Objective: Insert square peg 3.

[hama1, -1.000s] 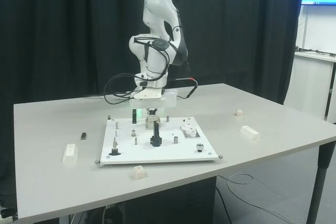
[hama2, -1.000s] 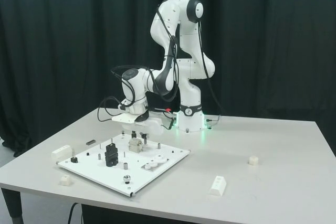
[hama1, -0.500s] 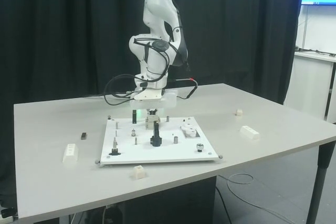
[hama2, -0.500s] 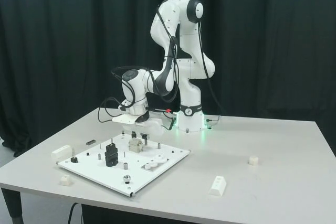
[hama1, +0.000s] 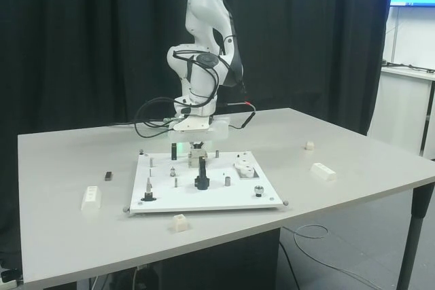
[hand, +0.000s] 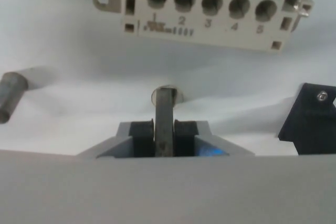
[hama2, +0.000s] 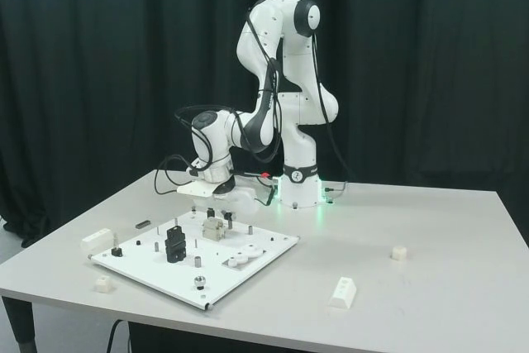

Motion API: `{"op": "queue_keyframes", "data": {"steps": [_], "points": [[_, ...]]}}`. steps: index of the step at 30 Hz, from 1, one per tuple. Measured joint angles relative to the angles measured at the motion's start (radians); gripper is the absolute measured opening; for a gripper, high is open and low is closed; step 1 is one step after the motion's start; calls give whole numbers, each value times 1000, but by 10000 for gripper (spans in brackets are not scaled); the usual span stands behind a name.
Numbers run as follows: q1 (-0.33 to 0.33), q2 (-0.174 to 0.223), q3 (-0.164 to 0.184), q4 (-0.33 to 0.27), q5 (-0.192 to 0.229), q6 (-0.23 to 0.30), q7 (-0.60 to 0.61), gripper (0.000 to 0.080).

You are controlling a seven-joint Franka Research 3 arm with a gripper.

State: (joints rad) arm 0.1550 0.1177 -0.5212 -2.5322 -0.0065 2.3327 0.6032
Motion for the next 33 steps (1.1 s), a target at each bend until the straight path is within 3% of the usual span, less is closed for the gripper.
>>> {"op": "queue_keyframes", "data": {"steps": [33], "points": [[0, 4, -4, -1, 5, 12, -3, 76]]}}
